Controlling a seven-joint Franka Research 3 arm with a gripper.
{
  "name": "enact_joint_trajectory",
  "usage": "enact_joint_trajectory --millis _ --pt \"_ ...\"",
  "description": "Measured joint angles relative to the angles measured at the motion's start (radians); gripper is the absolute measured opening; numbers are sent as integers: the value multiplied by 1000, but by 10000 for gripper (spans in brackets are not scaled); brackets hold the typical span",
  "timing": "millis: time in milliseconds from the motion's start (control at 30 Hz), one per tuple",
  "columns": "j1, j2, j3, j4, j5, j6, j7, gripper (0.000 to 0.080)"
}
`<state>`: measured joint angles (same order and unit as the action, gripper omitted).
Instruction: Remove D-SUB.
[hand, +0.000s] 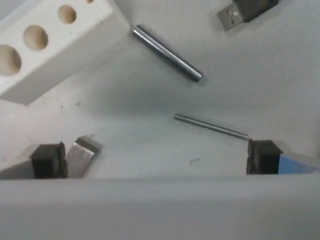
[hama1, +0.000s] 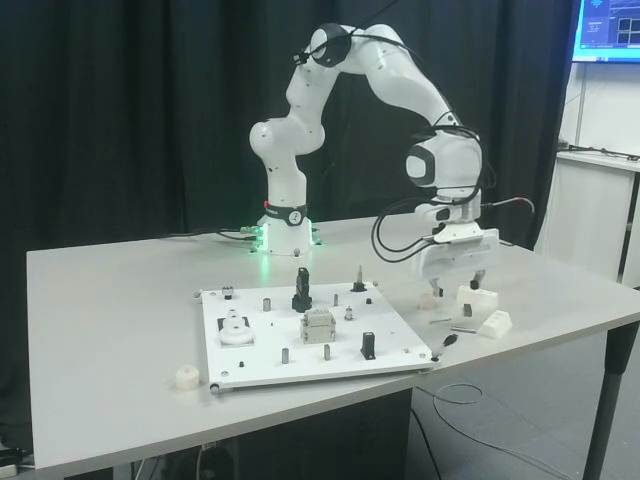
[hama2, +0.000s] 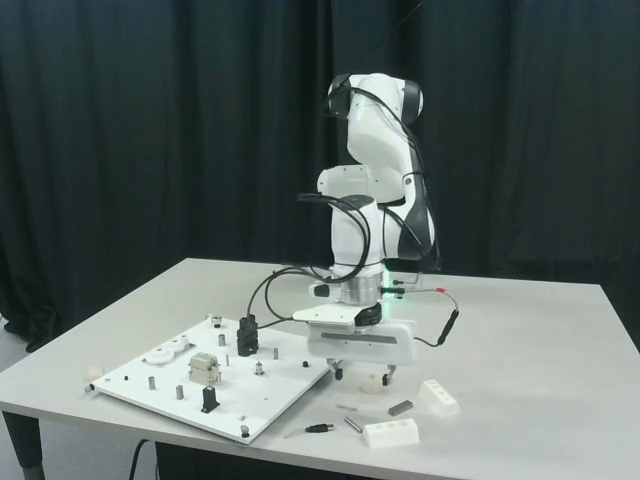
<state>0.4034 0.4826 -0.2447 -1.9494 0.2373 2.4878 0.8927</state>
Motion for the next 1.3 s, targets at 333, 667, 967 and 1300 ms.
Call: enact_joint_trajectory --millis 333,667,967,1300 --pt "1 -2 -1 18 0 -34 15 800" --pt "0 -3 -7 30 -2 -50 37 800" --pt "0 -4 -22 44 -7 -65 37 800" --pt "0 -4 -31 61 -19 -89 36 800"
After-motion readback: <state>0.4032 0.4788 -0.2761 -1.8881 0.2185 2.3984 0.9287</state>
